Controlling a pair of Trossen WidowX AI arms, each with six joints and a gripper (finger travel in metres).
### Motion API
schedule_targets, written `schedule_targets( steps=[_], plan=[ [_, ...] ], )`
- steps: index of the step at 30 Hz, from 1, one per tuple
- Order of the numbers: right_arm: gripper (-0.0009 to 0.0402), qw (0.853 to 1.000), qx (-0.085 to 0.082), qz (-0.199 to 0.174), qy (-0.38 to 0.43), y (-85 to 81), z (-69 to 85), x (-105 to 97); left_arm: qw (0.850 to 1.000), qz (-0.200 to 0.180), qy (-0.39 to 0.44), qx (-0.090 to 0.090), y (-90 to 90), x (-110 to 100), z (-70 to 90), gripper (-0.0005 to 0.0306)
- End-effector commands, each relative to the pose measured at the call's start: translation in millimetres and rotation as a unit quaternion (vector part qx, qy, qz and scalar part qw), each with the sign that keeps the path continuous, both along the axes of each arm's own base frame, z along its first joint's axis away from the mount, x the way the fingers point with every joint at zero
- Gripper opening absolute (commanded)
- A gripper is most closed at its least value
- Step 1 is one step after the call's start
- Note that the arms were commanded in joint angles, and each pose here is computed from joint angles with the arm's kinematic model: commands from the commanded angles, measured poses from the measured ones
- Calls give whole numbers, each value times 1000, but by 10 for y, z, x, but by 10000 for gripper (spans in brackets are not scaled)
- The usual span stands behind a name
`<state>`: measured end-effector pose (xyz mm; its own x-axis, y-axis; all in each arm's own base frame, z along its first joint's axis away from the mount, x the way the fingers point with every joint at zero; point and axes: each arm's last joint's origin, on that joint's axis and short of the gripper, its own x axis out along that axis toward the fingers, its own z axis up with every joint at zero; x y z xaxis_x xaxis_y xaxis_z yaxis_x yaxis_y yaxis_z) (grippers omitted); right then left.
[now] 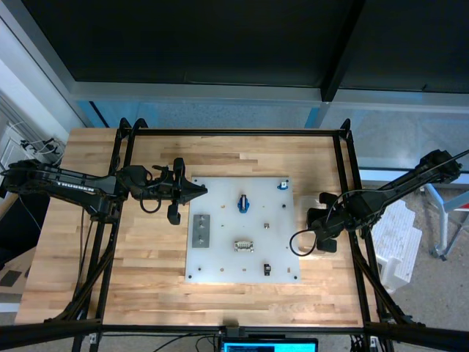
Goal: Pick the USB connector and install on taskboard
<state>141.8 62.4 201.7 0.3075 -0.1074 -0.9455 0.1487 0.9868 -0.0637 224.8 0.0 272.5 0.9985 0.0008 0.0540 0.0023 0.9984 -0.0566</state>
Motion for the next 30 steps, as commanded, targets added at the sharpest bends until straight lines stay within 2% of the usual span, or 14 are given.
schedule_targets(
  steps=[1, 14, 26, 30],
  plan=[
    [0, 1000, -1, 1, 1, 4, 96, 9, 1000, 0, 0, 0, 0, 1, 1, 0],
    [0, 1000, 4, 1, -7, 18, 446, 34, 1000, 0, 0, 0, 0, 1, 0, 0],
    [0, 999, 0, 28, -14, 25, 548, 47, 1000, 0, 0, 0, 1, 1, 0, 0],
    [0, 999, 14, 42, -11, 58, 591, 84, 1000, 0, 0, 0, 1, 1, 0, 0]
  ],
)
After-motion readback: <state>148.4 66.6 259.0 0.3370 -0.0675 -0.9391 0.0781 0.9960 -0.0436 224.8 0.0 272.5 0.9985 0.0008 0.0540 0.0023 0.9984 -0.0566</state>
